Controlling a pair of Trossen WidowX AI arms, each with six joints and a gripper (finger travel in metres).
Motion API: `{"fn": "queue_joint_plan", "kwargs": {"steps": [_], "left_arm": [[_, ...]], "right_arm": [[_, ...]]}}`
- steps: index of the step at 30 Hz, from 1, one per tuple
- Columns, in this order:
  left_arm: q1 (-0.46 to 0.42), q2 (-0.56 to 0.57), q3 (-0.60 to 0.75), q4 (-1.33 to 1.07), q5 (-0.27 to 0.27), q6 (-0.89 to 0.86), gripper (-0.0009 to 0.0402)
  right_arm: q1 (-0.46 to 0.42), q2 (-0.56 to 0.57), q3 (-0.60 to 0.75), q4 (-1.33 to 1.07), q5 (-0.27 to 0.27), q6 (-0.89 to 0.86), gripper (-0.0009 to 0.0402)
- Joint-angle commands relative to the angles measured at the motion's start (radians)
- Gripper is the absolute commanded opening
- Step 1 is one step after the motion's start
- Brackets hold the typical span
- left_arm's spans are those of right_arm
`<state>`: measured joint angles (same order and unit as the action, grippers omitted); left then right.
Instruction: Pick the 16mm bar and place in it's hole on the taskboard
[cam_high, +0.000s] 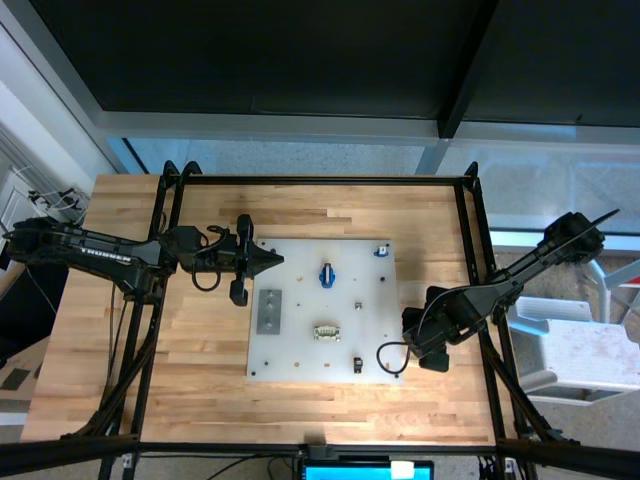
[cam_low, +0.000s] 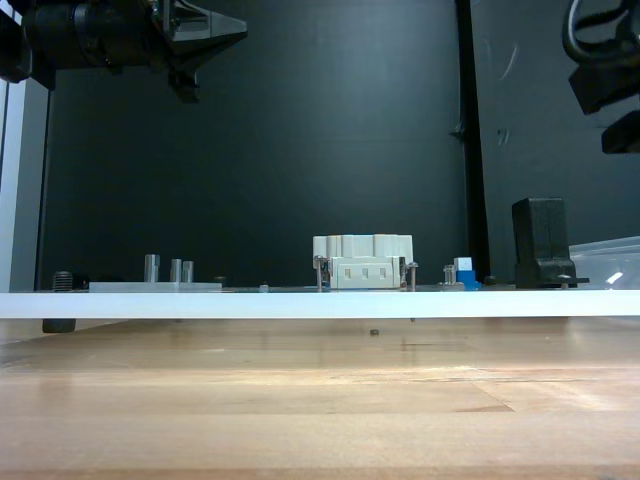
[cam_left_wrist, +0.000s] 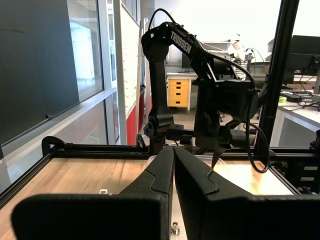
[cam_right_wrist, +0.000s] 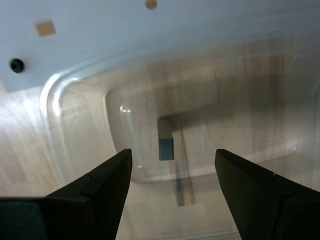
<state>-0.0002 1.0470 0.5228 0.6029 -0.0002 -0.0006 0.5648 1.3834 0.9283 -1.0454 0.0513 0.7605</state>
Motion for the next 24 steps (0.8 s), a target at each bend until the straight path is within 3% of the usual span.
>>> {"fn": "queue_joint_plan", "kwargs": {"steps": [1,14,24], "left_arm": [[0.0,0.0,0.0,0.0,0.0,0.0,0.0],[0.0,0.0,0.0,0.0,0.0,0.0,0.0],[0.0,0.0,0.0,0.0,0.0,0.0,0.0]], "right_arm": [[0.001,0.0,-0.029,0.037,-0.001,-0.003,0.0232],[0.005,0.002,-0.111,0.148,-0.018,-0.002,0.023],[0.005,0.015,-0.14,0.196,-0.018,-0.003,0.0196]]}}
